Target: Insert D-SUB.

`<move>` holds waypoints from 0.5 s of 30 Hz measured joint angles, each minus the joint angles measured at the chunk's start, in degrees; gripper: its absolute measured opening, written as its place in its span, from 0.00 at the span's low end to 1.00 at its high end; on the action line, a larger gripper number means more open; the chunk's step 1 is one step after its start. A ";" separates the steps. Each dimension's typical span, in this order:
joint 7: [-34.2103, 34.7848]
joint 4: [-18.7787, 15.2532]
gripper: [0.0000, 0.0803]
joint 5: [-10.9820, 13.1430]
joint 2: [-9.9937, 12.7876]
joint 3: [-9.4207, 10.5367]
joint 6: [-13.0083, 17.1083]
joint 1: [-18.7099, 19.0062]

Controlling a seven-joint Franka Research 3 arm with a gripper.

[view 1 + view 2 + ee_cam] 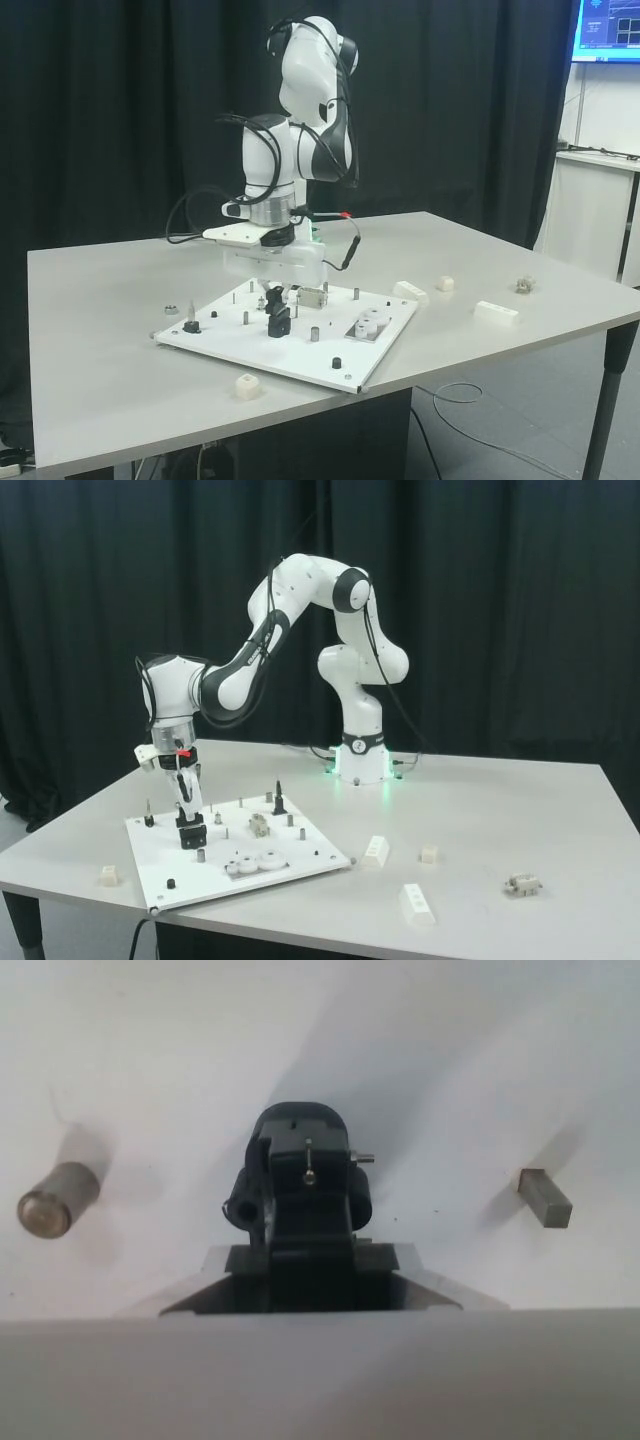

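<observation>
Your white Franka arm (pixel 250 660) reaches out from its base over the grey table (pixel 120 300), its wrist hanging low above the white assembly board (pixel 300 345) that carries pegs, gears and fixtures. The gripper (pixel 187 802) points straight down and grasps a black D-SUB connector (pixel 300 1185); in the wrist view the black housing sits clamped between the fingers, directly beneath the hand. In the second room view the connector (pixel 190 832) hangs just above the board, apart from it or nearly touching; which, you cannot tell. Its long axis appears to run upright, along the fingers. The socket it must enter is not plainly visible, so judge it to lie straight below, making the coming move a short vertical descent. A short grey cylinder peg (pixel 58 1198) and a small grey rectangular key (pixel 546 1198) stand on the board to either side of the connector, both well apart from it.
</observation>
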 joint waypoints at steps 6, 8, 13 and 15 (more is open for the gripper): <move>-0.52 0.00 0.19 0.00 0.00 0.00 0.01 0.19; -0.60 0.00 0.19 0.00 0.00 0.00 0.04 0.29; -0.66 -0.03 0.19 0.00 0.00 0.00 0.20 0.51; -0.72 -0.07 0.19 0.00 0.00 0.00 0.28 0.53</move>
